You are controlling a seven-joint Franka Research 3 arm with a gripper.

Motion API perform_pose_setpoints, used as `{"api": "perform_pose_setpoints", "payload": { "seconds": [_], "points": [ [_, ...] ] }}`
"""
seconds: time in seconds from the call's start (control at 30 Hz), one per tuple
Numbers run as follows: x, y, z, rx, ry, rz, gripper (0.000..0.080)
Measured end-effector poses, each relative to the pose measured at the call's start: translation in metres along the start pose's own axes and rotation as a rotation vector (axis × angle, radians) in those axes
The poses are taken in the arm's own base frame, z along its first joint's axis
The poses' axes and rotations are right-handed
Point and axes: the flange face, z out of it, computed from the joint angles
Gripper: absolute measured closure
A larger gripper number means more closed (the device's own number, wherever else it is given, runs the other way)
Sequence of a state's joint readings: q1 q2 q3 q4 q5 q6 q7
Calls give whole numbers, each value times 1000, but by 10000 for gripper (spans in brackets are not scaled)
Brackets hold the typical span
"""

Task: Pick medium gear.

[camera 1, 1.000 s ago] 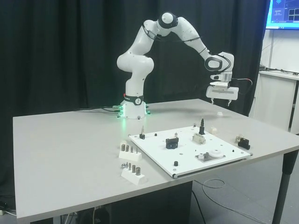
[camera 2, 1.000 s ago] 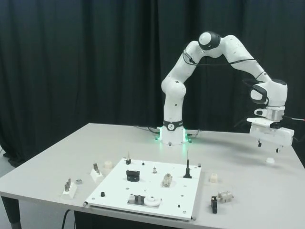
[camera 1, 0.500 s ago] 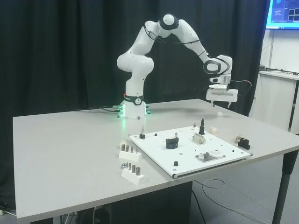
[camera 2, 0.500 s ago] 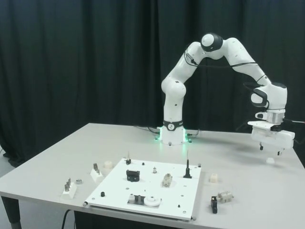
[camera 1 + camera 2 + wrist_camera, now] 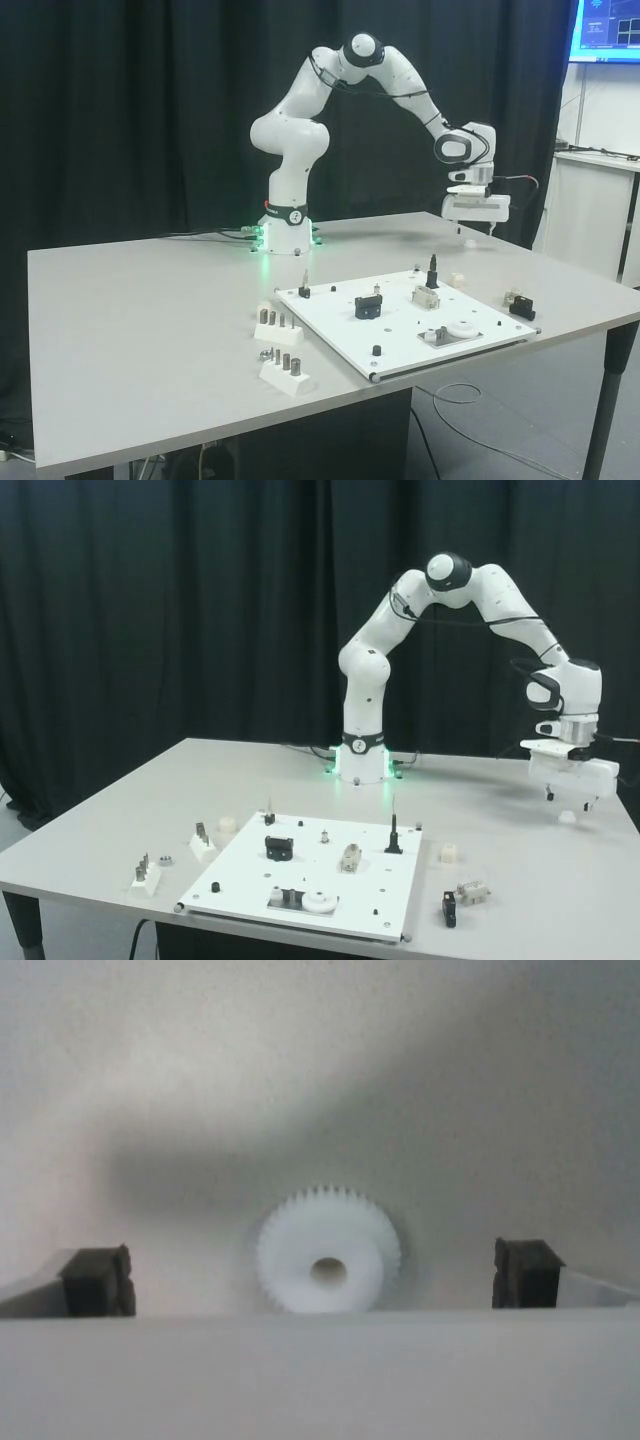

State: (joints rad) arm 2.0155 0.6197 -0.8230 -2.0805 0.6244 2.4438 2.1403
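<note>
Medium gear [image 5: 328, 1264] is lying flat on the grey bench [image 5: 200, 1080] at its far corner, pretty much centred between the wide-open jaws, gripper [image 5: 311, 1278] right above it. Looks like a straight drop, though height's hard to judge.

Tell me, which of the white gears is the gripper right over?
The lone gear on the bare table, framed between the open gripper fingers; the other gear sits on the white board.

White toothed medium gear [image 5: 328, 1263] flat on table [image 5: 300, 1080]
</note>
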Motion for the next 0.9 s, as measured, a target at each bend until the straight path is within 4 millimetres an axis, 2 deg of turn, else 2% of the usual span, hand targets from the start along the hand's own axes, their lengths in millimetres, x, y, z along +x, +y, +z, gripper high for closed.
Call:
{"api": "perform_pose_setpoints", "payload": {
  "seconds": [0.9],
  "points": [
    [-9, 3, 18, 19, 1, 3, 3]
  ]
}}
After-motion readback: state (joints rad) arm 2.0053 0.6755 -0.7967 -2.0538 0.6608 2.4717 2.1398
